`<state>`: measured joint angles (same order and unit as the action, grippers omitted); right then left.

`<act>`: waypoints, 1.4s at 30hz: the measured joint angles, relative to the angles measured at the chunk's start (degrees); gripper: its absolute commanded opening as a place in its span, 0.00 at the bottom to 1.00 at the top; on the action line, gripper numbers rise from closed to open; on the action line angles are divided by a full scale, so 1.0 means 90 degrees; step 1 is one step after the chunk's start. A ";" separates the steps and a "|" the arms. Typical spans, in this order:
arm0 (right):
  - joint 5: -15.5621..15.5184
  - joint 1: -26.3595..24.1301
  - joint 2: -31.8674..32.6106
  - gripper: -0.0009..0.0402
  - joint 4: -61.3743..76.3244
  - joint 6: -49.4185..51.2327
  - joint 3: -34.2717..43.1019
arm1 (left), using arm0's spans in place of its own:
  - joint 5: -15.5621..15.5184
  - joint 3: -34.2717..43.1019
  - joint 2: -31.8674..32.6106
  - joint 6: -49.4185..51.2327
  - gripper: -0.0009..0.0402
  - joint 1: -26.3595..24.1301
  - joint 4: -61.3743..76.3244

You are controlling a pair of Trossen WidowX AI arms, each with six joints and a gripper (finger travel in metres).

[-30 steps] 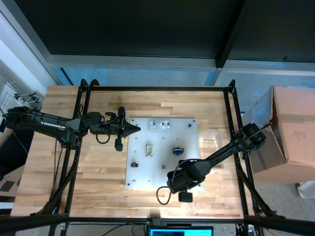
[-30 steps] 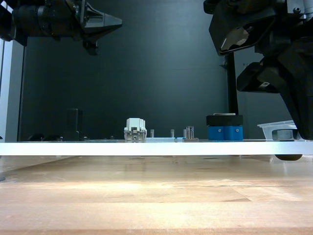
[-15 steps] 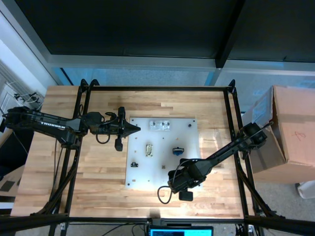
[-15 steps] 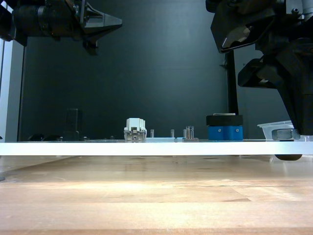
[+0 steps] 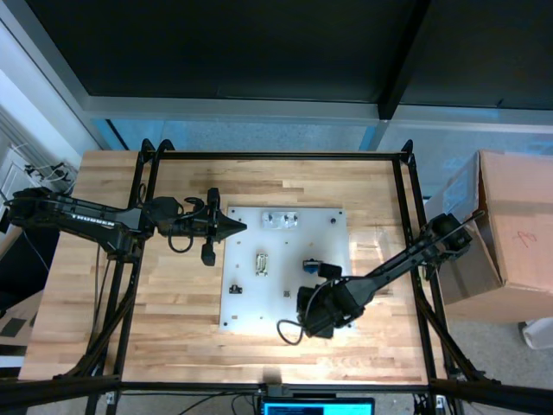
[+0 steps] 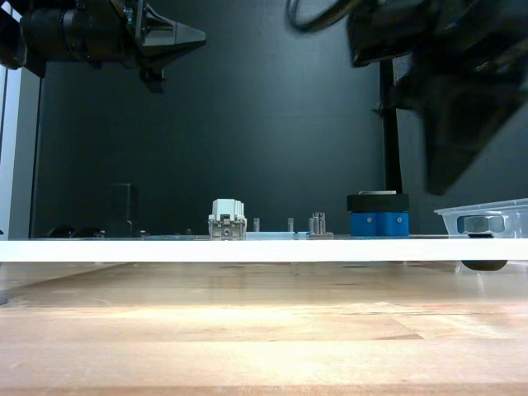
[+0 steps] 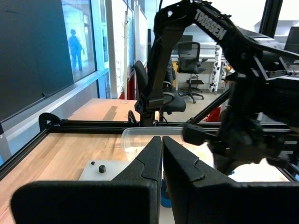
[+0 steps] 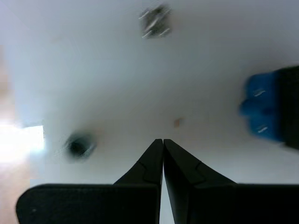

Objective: Unfasten the M12 nut and place it in the container

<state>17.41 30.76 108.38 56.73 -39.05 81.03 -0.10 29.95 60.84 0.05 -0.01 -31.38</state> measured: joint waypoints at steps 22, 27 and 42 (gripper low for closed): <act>-0.2565 0.0012 0.0155 0.02 -0.0505 0.0066 0.0364 | 0.0002 -0.0002 0.0000 -0.0002 0.02 0.0000 0.0000; -0.2548 -0.0015 0.0250 0.02 -0.0899 0.0066 0.0148 | 0.0002 0.0000 0.0000 -0.0002 0.02 0.0000 0.0000; -0.2234 -0.0078 0.0304 0.02 -0.0930 0.0068 0.0005 | 0.0002 0.0000 0.0000 -0.0002 0.02 0.0000 -0.0002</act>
